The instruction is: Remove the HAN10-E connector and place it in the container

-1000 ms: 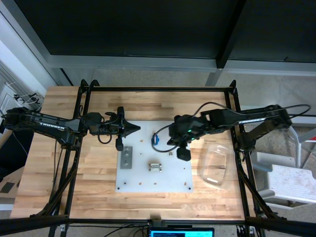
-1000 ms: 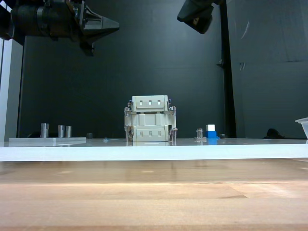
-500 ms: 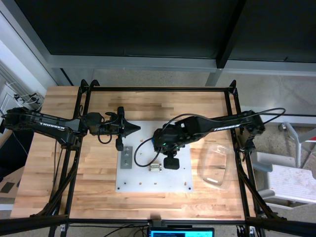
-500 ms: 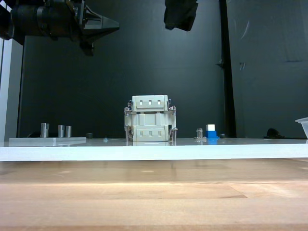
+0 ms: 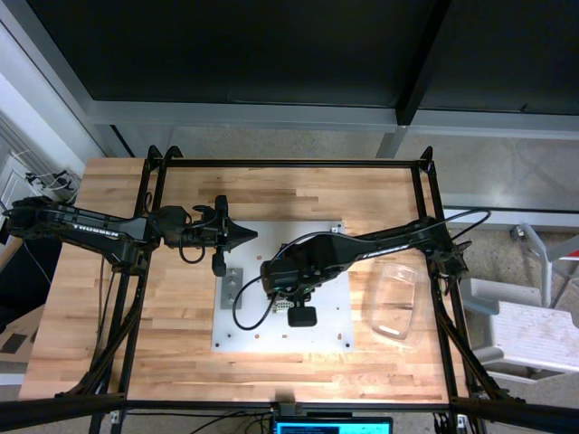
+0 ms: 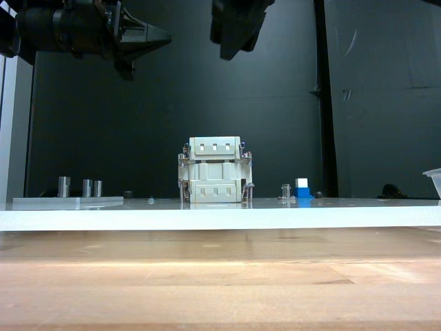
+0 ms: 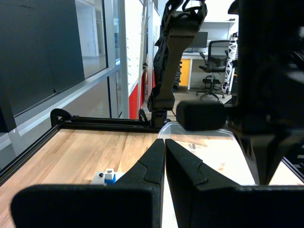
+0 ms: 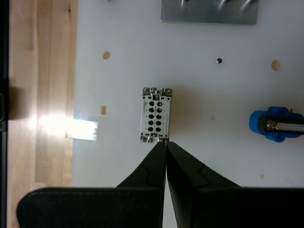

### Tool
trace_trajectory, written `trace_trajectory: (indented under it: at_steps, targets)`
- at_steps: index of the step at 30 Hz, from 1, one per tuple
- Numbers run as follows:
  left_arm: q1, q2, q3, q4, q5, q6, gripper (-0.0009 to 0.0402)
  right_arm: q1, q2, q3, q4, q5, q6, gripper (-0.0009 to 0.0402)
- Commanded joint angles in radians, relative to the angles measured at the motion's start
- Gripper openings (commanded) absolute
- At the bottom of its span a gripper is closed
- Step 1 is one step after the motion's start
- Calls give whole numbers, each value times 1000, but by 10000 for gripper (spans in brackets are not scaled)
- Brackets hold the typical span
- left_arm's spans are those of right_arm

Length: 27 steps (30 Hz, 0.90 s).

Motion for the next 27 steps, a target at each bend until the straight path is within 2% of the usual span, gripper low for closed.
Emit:
trace_trajectory:
  at_steps: [1, 5, 8, 21, 24, 27]
  targets:
    - [0, 0, 0, 0, 0, 0, 0, 2, 52, 61, -39, 0, 6, 0]
    - [0, 0, 0, 0, 0, 0, 0, 3, 104, 118, -52, 21, 14, 2]
    - [0, 0, 0, 0, 0, 0, 0, 5, 127, 134, -56, 22, 18, 22]
    - [0, 0, 0, 0, 0, 0, 0, 9, 179, 127, -52, 22, 54, 234]
    - [0, 0, 0, 0, 0, 0, 0, 10, 188, 125, -51, 22, 60, 270]
    - [0, 0, 0, 0, 0, 0, 0, 11, 198, 123, -48, 22, 60, 288]
